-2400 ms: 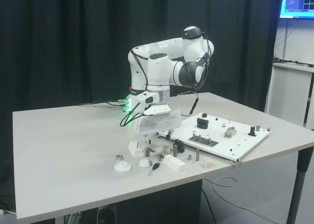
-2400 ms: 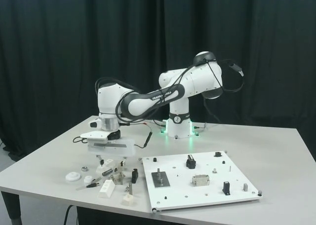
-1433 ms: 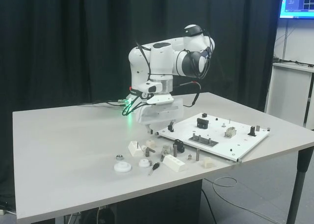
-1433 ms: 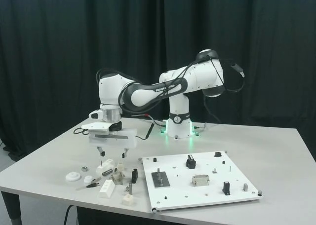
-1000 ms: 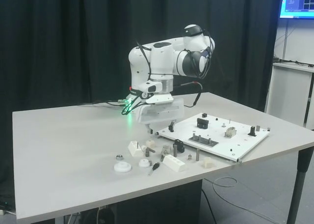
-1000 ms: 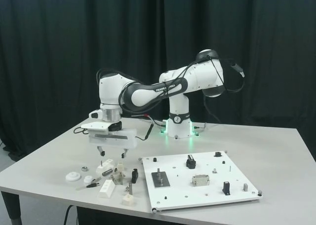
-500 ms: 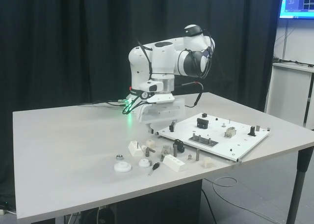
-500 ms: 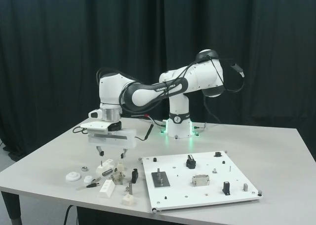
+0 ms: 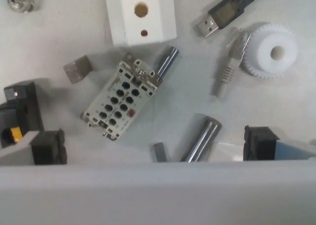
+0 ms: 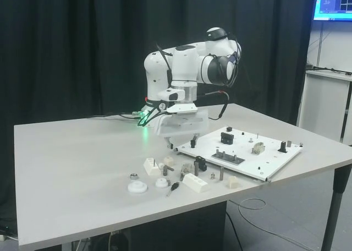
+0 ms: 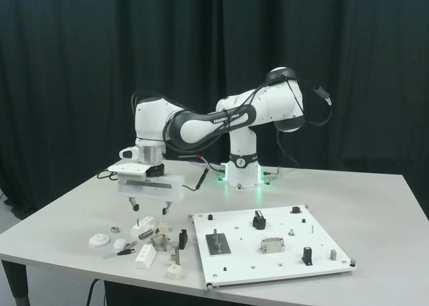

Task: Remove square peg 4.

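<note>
The white Franka arm reaches out from its base, wrist pointing down; the gripper hovers above the loose parts beside the white board, fingers spread and holding nothing. Compared with a second ago it has risen slightly. Below it lie a multi-pin connector (pale, rectangular), a smooth metal cylinder, a toothed white gear, and a small grey square peg just beside the connector.
</note>
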